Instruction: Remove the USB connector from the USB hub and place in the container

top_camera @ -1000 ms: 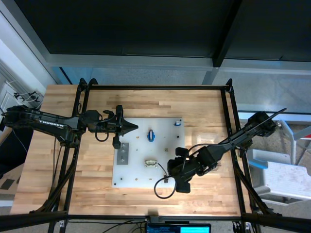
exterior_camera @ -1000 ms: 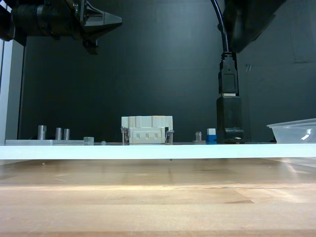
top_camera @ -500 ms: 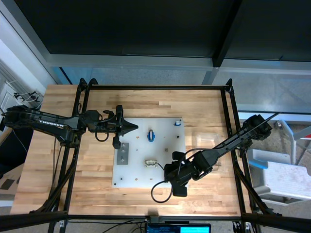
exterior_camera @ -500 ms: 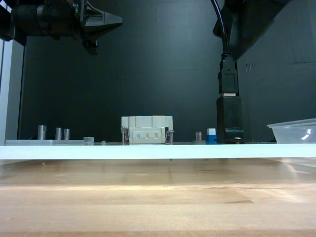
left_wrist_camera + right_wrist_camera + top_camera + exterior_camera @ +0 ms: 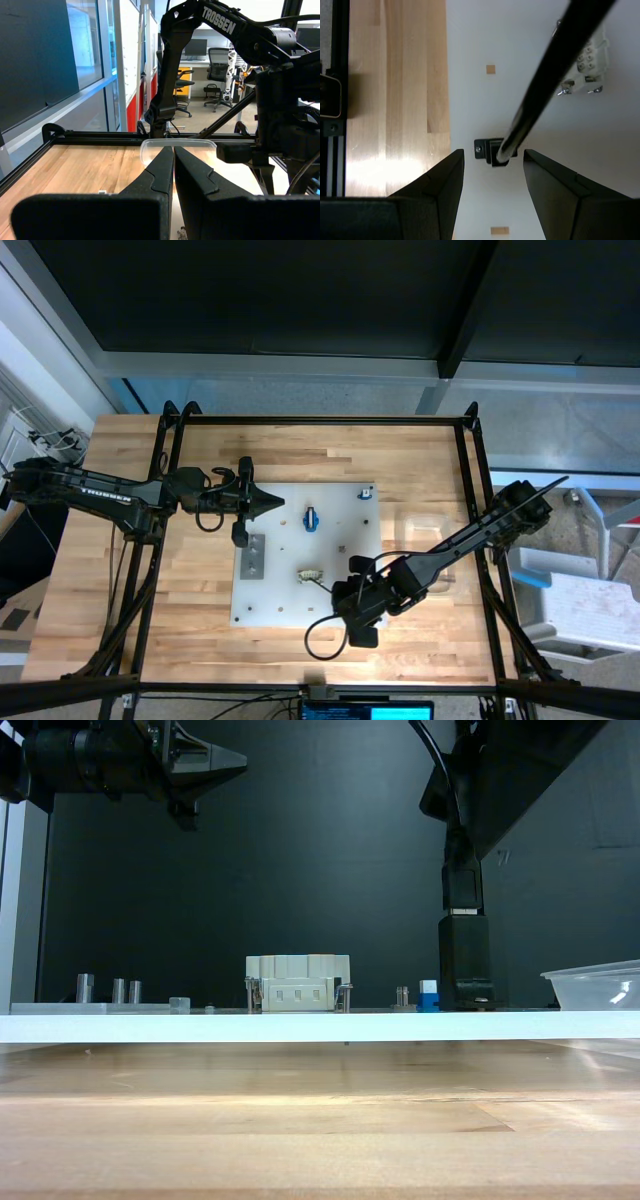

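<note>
While left (image 5: 278, 502) hovers, connector (image 5: 463, 885) below right tool (image 5: 492, 153)

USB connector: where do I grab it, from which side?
Pinch the USB connector by its plug, just above the USB hub, from straight overhead: it stands upright; right end effector hangs open above it, left end effector is shut over the board, far-left.

A wooden table (image 5: 95, 550) stands in a bright office with glass walls (image 5: 82, 42) and swivel chairs (image 5: 218, 72).
</note>
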{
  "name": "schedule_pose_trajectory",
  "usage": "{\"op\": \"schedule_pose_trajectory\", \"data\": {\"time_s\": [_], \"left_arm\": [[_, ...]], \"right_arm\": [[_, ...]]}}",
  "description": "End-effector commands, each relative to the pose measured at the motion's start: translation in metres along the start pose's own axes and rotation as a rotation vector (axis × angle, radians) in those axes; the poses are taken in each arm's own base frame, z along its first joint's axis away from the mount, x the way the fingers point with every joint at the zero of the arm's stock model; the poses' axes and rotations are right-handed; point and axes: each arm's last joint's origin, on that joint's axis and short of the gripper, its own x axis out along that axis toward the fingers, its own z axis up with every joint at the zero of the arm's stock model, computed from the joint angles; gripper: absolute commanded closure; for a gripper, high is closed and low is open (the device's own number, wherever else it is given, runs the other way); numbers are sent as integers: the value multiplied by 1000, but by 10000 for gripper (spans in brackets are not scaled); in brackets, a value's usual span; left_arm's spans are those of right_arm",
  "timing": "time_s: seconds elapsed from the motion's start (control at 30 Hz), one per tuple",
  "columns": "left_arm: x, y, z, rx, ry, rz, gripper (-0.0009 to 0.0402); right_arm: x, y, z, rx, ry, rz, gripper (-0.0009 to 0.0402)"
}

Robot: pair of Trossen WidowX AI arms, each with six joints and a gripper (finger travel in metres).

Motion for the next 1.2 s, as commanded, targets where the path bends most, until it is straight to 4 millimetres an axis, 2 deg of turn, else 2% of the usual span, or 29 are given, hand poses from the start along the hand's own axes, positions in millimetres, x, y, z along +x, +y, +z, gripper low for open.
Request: {"op": "schedule_pose_trajectory", "data": {"time_s": [0.03,0.27,0.53,0.6,1.2], "left_arm": [[0,0,0,0,0,0,392],[0,0,0,0,0,0,392],[0,0,0,0,0,0,392],[0,0,0,0,0,0,392],[0,0,0,0,0,0,392]], "right_arm": [[3,0,1,2,-3,-1,246],[3,-1,1,4,-4,-3,304],[3,-2,1,3,0,-4,397],[4,-2,1,4,3,-6,388],[7,-2,1,-12,17,3,394]]}}
